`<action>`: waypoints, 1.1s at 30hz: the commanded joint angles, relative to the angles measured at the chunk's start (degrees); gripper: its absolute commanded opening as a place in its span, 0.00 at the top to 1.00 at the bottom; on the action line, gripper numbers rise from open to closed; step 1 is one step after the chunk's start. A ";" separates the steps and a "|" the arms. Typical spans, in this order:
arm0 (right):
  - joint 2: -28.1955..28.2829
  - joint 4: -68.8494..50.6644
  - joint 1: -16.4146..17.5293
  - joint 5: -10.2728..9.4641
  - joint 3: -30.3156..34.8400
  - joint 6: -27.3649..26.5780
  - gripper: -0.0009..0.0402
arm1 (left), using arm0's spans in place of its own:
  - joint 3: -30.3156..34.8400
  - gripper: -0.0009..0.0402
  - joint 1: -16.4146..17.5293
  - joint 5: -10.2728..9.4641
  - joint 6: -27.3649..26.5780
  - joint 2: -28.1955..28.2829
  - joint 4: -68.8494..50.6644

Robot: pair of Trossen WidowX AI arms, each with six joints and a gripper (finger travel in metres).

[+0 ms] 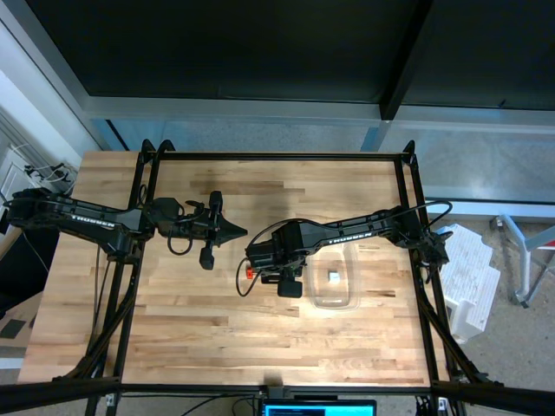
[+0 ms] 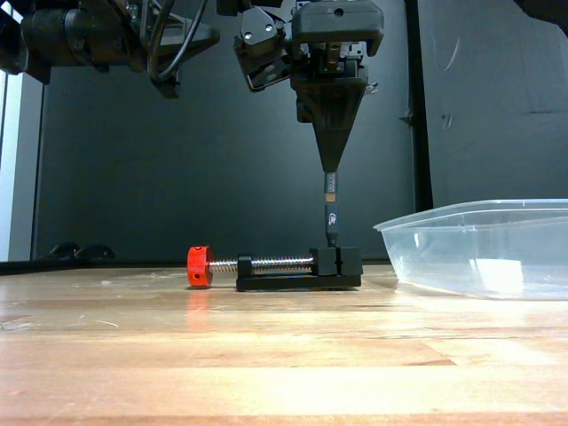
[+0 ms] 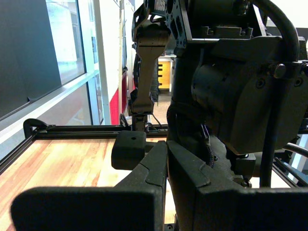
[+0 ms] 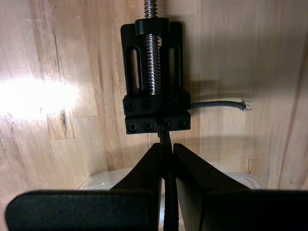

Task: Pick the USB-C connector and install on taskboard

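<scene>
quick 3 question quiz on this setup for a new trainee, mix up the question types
1. True or false: the right gripper holds the USB-C connector upright over the taskboard.
2. The taskboard has an orange-red knob at one end. Where does the connector's tip meet the taskboard? A) at the knob. B) at the block end opposite the knob. C) midway along the screw.
3. Fill in: the left gripper, raised off to the left of the taskboard and holding nothing, is ____ (open or shut).

Key: 1 true; 2 B; 3 shut.
</scene>
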 commanded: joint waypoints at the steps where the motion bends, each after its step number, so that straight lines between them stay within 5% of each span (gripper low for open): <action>1: -0.04 0.00 0.02 -0.02 0.02 0.02 0.98 | 0.02 0.98 0.00 0.00 0.02 0.00 0.02; 33: -0.04 0.96 0.00 -0.46 -1.16 -0.22 0.98 | 0.02 0.98 0.00 0.00 0.02 0.00 0.02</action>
